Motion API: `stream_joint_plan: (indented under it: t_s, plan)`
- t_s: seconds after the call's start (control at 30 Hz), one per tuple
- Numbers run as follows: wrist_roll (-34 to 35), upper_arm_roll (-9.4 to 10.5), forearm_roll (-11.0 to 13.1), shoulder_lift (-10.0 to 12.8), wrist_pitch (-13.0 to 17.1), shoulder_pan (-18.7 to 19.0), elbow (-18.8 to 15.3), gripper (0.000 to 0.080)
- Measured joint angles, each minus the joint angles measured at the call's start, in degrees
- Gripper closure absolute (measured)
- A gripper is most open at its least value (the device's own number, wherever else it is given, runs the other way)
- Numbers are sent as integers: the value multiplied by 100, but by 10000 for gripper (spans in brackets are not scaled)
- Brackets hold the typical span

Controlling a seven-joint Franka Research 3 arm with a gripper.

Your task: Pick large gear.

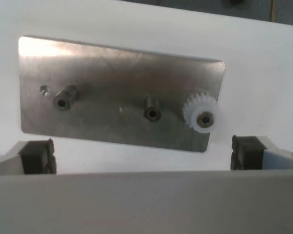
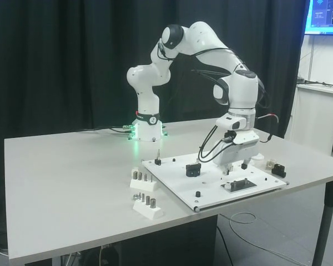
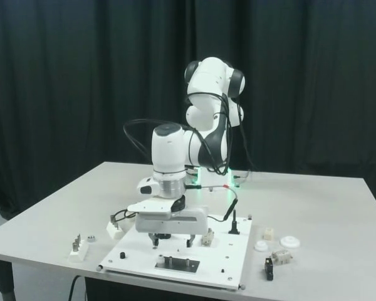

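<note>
Black curtains hung behind the grey table (image 2: 72,166) in both room views, and a lit screen (image 2: 326,16) sat at the upper right corner of the first room view; its writing was too small to read. No brand or label could be read anywhere else.

On the table lay a flat white square board (image 2: 172,180), and on it, toward the lower middle of the second room view, a grey rectangular metal plate (image 1: 112,92). In the wrist view this plate carried three short metal pegs (image 1: 152,108). A small white toothed gear (image 1: 200,113) sat on the peg at the plate's right end in that frame.

The white arm's gripper (image 3: 173,238) hung just above the plate, touching nothing. Its two black fingertips (image 1: 37,155) stood wide apart, one in the lower left and one in the lower right of the wrist frame, with nothing between them.

A larger white round gear (image 3: 290,241) lay on the bare table at the right of the second room view, off the board and well apart from the gripper, beside a smaller white round part (image 3: 261,246). Its teeth could not be made out.
</note>
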Motion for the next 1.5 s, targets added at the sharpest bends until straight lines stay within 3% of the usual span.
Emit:
stream_joint_plan:
  t_s: [0.93, 1.5]
  plan:
    - [-9, 57, 1, 17, 48, 42, -3, 3]
    - [134, 58, -82, -340, -805, 497, -103, 3]
